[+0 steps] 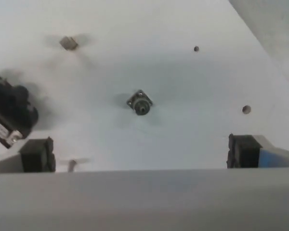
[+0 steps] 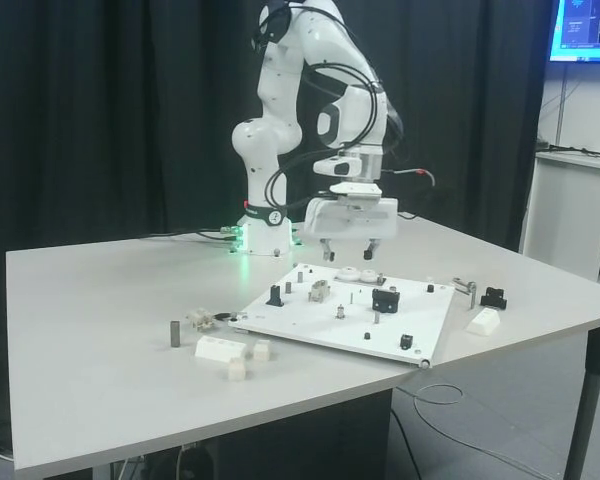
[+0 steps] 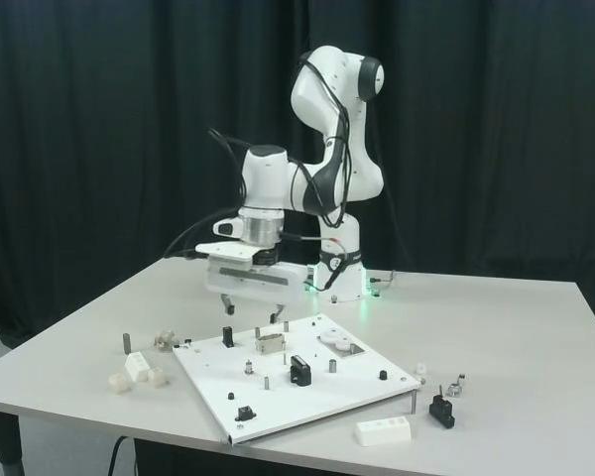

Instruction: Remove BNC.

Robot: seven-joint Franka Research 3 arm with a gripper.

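Loose white plastic blocks (image 2: pixel 223 349) lie nearest, on the grey table (image 2: pixel 90 300), left of the board's near corner. A short black upright peg (image 2: pixel 171 333) stands just left of them.

Flat white square board (image 2: pixel 305 327): rests on the table behind the blocks and carries several small fittings, among them a black connector housing (image 2: pixel 384 300).

BNC connector (image 1: pixel 140 103): item to be removed.
- Position: upright on the white board, alone on a bare patch, below the gripper and between the lines of its two fingers, apart from both.
- Handling (judged): small, light, rigid metal, not fragile. The round barrel is smooth and may slip under a light pinch. Best hold is across the barrel above the flange, fingers square to it. Such a fitting may need a twist before it lifts. Whether the flange is fastened down cannot be told.
- Appearance: grey metal, short round barrel with a dark bore, rising from a small square flange with corner holes.

Gripper (image 1: pixel 139 153): hovers above the far half of the board, pointing down. Jaws spread wide, black pads (image 1: pixel 37 155) well apart, nothing held.

White arm (image 2: pixel 280 120): bends over from its base at the far side of the table, where a green light (image 2: pixel 242 232) glows. Black curtain (image 2: pixel 100 110) behind.
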